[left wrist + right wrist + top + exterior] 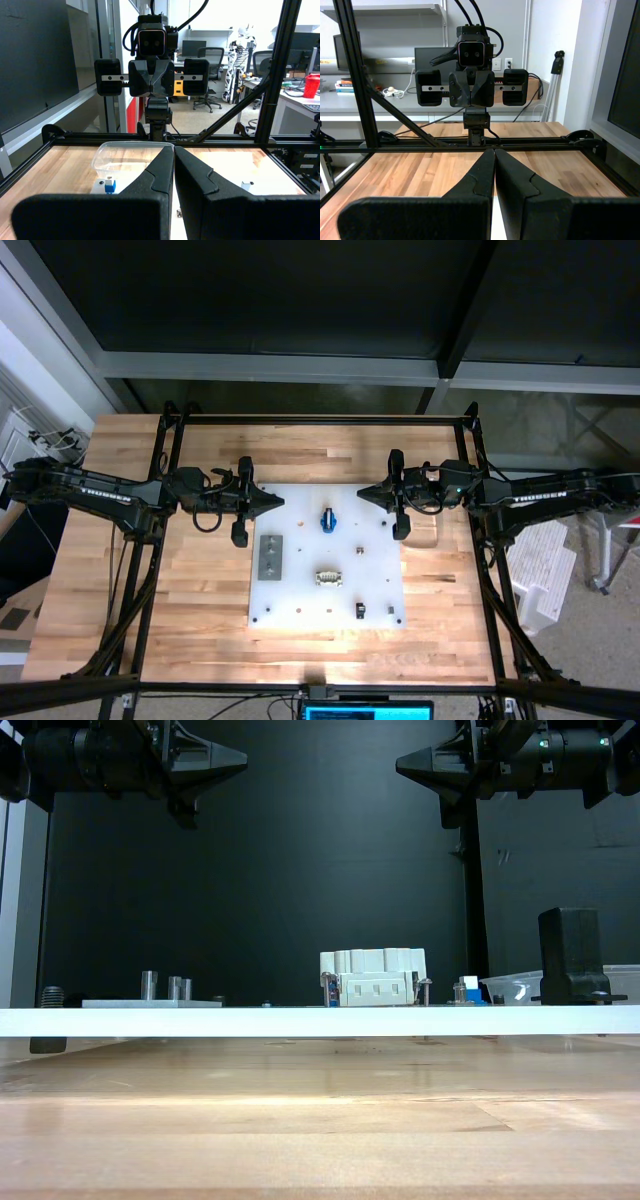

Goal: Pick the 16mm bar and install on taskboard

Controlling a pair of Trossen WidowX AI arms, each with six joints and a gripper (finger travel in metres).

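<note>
**Both arms hang above the board, grippers empty**

A white square plastic taskboard (290,590) lies flat on the pale wooden table (150,590), between the two arms. Near its left edge sits a grey rectangular metal block (270,555). A small blue knob (328,520) is toward the far side and a pale multi-pin connector (327,579) near the middle. A small black connector (361,611) stands close to the near right corner. Three short grey metal pegs (150,985) stand upright on the block. Whether one of them is the 16mm bar cannot be told, and no other stub can be made out.

A clear plastic tub (125,150) rests just beside the board's right edge.

The left gripper (272,502) hangs over the board's far left corner, pointing inward, its fingers pressed together with nothing between them. The right gripper (365,492) hangs over the far right part, pointing back at it, fingers likewise pressed together and empty. In the low view both sit well above the board, tips well apart.
</note>
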